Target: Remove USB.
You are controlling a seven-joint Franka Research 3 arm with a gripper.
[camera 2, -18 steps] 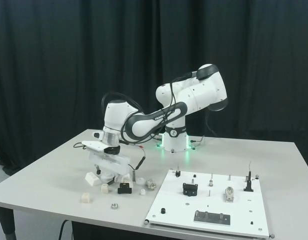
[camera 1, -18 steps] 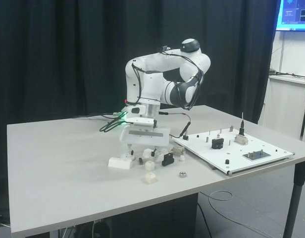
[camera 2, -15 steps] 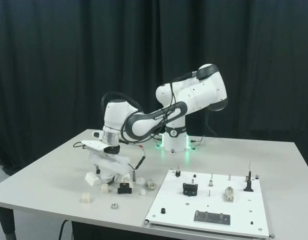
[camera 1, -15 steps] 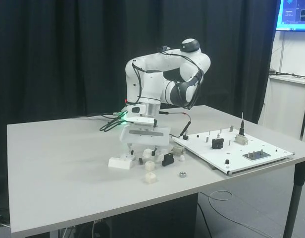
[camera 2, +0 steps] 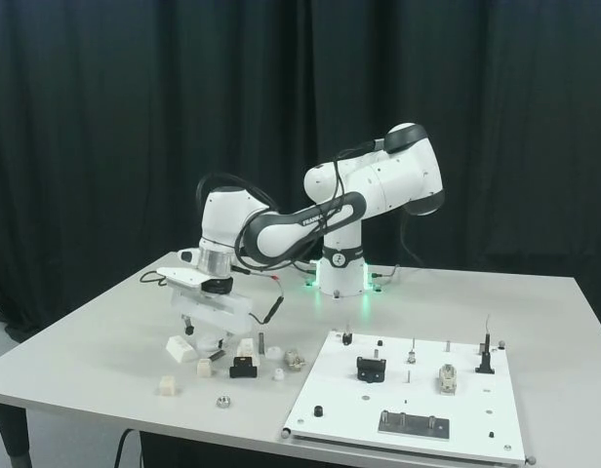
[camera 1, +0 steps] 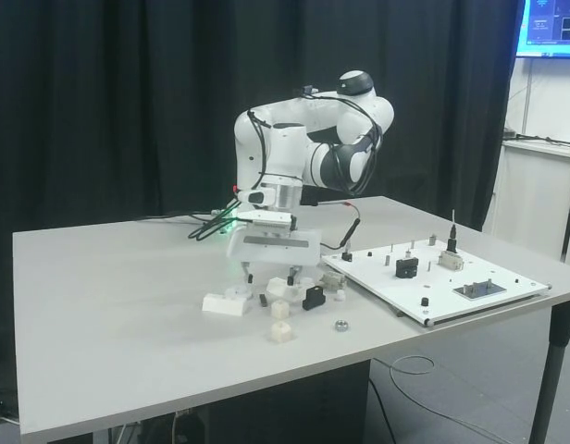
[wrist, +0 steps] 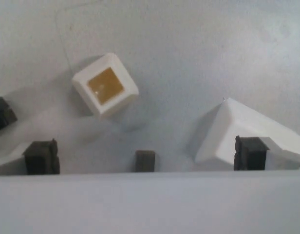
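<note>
Pincer (wrist: 146,155) spread wide, gripping nothing, hanging low over a cluster of small parts on the grey counter (camera 1: 109,305). Seen from the wrist: one black fingertip (wrist: 41,157) out to one side, its twin in front of a white wedge block (wrist: 247,131) on the other. Small black USB plug (wrist: 145,161) lying on the counter between them, touched by neither. Near it, a white cube (wrist: 105,84) with an inset top face, turned cornerwise. From the first room view: pincer (camera 1: 269,276) above the wedge block (camera 1: 226,302) and the plug (camera 1: 264,299), with a black clip (camera 1: 313,297) and a nut (camera 1: 340,325) close by. Beside the cluster, a white board (camera 1: 452,305) carrying small fittings. From the second room view: pincer (camera 2: 211,336) over the same parts, board (camera 2: 330,400) beside them.
</note>
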